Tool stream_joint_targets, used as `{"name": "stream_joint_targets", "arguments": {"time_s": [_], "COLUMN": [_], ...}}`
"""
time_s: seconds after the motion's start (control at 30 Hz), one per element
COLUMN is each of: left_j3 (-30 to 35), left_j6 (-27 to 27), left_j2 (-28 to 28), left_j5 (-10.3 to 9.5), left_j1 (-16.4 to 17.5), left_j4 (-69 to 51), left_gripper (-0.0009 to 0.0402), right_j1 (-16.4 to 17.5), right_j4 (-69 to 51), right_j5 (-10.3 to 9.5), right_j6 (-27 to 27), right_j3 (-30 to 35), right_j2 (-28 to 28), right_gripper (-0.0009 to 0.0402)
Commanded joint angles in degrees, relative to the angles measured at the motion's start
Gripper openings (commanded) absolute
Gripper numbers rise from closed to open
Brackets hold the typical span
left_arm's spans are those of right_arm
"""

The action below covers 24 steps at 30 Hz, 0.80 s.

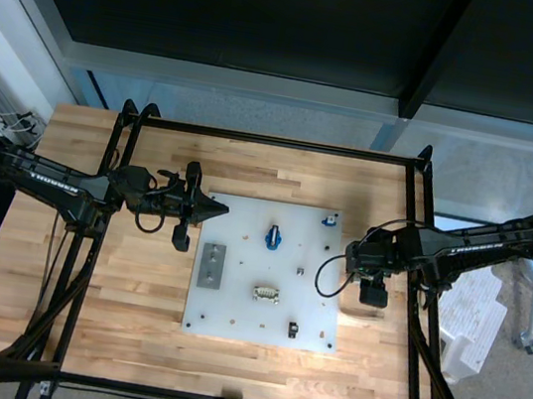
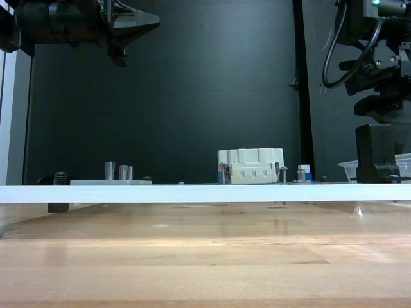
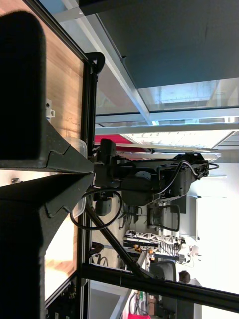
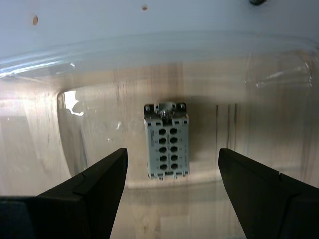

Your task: Pick the HAN10E connector and install on the hub

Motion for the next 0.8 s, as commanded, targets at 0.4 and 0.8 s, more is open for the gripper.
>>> {"name": "stream_joint_targets", "arguments": {"time_s": [0.4,0.8], "left_j3": [0.0,0.0], "left_j6": [0.0,0.0], "left_j2": [0.0,0.0], "left_j5": [0.04,0.04], "left_j1": [0.0,0.0], "left_j4": [0.0,0.0], "left_gripper": [0.0,0.0], "right_j1": [0.0,0.0], "right_j4": [3.9,7.7], "right_j5": [0.0,0.0], "right_j6": [0.0,0.0], "right_j3": [-0.1,-0.2], "right_j2": [4.1,7.8], "right_gripper": [0.0256,0.0246]}}
